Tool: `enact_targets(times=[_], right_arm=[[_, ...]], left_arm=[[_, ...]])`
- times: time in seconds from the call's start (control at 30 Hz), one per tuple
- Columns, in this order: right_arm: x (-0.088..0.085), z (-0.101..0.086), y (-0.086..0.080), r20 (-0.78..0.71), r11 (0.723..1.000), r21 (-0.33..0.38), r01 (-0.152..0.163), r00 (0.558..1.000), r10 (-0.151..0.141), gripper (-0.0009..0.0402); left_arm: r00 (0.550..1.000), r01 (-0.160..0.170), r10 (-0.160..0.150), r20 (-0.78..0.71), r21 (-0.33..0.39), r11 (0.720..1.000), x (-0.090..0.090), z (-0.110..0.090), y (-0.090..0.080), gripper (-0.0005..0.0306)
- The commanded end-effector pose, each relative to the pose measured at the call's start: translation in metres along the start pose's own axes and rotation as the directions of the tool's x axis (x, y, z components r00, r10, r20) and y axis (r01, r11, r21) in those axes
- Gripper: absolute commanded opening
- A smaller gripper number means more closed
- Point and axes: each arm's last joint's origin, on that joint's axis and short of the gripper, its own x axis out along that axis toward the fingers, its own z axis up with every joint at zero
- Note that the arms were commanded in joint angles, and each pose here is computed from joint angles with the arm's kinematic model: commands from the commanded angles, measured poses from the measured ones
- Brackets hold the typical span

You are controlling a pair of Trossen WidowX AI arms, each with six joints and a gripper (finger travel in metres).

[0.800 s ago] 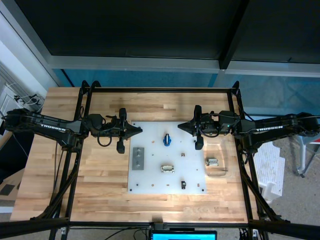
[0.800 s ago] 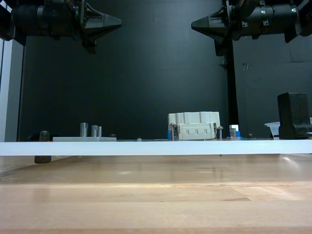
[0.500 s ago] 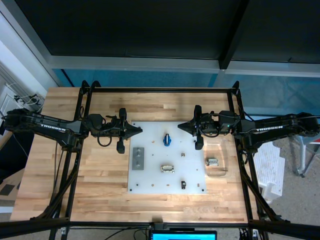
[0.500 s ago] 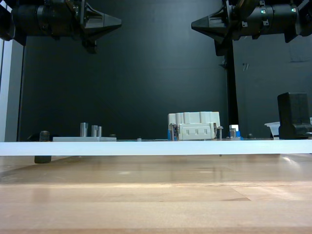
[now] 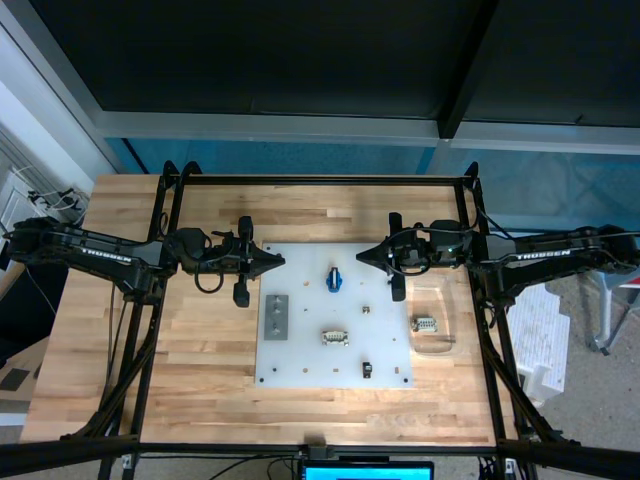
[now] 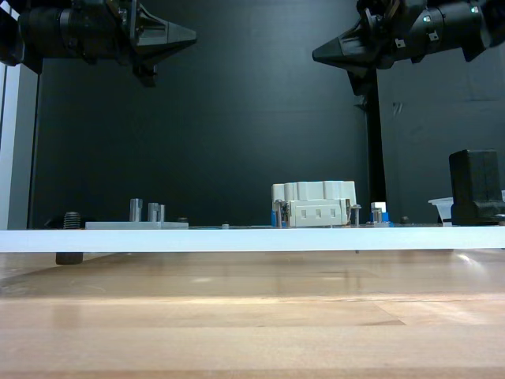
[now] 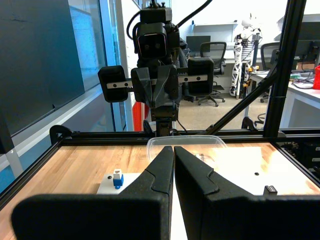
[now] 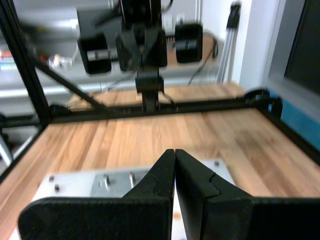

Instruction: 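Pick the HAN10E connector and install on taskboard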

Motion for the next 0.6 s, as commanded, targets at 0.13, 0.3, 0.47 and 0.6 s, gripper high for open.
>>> enact_targets(times=[0.13, 0.3, 0.47, 0.6], right_arm=[[-0.005, 0.007, 0.002, -0.224, 1.000, -0.002, 0.006, 0.975, -0.006, 0.0000], [-0.014, 0.014, 0.003, -0.389, 1.000, -0.003, 0.015, 0.921, -0.015, 0.0000], [-0.024, 0.024, 0.007, -0.492, 1.000, -0.006, 0.009, 0.870, -0.011, 0.0000], [-0.029, 0.029, 0.015, -0.565, 1.000, -0.004, -0.007, 0.825, 0.003, 0.0000]], left_arm=[[1.000, 0.000, 0.000, 0.000, 0.000, 1.000, 0.000, 0.000, 0.000, 0.0001], [1.000, 0.000, 0.000, 0.000, 0.000, 1.000, 0.000, 0.000, 0.000, 0.0001], [1.000, 0.000, 0.000, 0.000, 0.000, 1.000, 0.000, 0.000, 0.000, 0.0001], [1.000, 0.000, 0.000, 0.000, 0.000, 1.000, 0.000, 0.000, 0.000, 0.0001]])
